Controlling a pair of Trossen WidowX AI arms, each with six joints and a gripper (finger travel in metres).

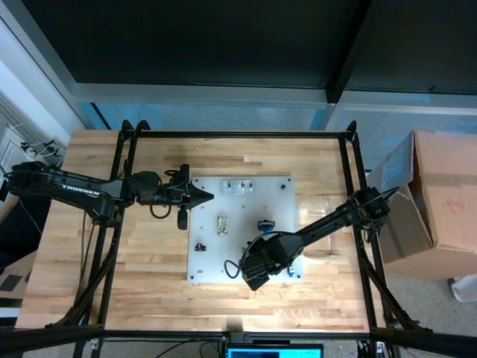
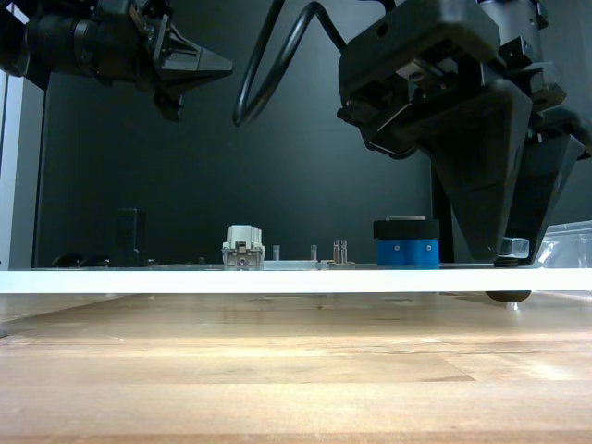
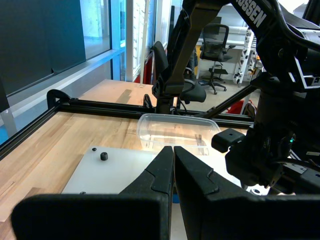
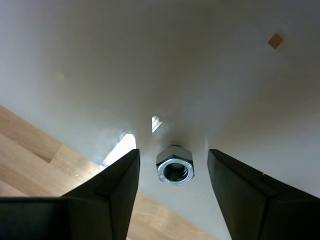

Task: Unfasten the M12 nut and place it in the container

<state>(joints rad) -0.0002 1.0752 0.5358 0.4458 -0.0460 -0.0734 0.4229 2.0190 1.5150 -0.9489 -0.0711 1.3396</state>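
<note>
The small silver nut (image 4: 174,165) stands upright over the white board (image 4: 240,90), and in the low view the nut (image 2: 514,247) sits on top of its black stud at the board's near right edge. My right gripper (image 4: 173,167) points straight down around it. Its fingers (image 4: 120,185) stand on either side with a gap to the nut, so it is open. In the high view the right gripper (image 1: 274,262) hides the nut. The clear container (image 1: 320,224) lies right of the board and shows no nut inside. My left gripper (image 1: 211,197) hovers shut and empty over the board's far left.
A blue and black fixture (image 2: 405,242) and a white connector block (image 2: 242,250) stand on the board (image 1: 216,261). A black post (image 3: 103,156) is at its far right corner. A black frame (image 1: 238,134) surrounds the table, and a cardboard box (image 1: 440,201) stands off its right edge.
</note>
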